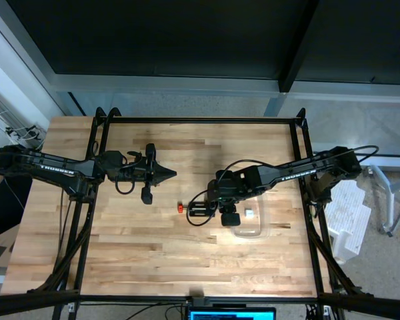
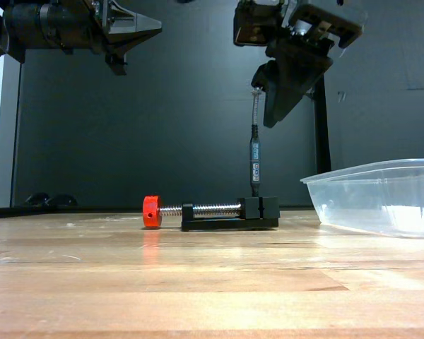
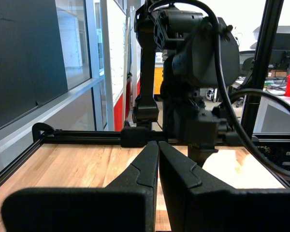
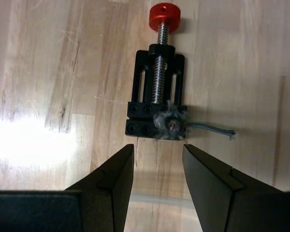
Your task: Remove the USB-C connector from taskboard and place in the container
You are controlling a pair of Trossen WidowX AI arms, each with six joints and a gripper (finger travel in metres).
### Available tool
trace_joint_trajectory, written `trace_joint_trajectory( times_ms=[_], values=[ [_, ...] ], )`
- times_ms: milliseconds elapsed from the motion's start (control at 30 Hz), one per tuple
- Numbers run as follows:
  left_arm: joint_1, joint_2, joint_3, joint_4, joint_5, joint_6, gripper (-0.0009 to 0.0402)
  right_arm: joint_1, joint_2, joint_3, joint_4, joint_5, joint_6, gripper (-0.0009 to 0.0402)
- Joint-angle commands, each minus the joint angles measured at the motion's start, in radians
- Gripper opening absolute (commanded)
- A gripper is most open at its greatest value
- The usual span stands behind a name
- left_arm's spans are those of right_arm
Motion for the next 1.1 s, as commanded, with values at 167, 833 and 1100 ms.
trace_joint_trajectory(
  times_ms=[167, 833, 1100],
  values=[
    [0.000, 0.000, 0.000, 0.000, 0.000, 0.000, 0.0000, 0.002, 0.054, 0.046, 0.000, 0.015, -0.005, 0.0138],
    [0.000, 0.000, 0.000, 0.000, 0.000, 0.000, 0.0000, 0.004, 0.123, 0.053, 0.031, 0.015, -0.016, 0.0137],
    [0.000, 0.000, 0.000, 0.000, 0.000, 0.000, 0.0000, 0.003, 0.140, 0.052, 0.037, 0.016, -0.010, 0.0135]
  ],
)
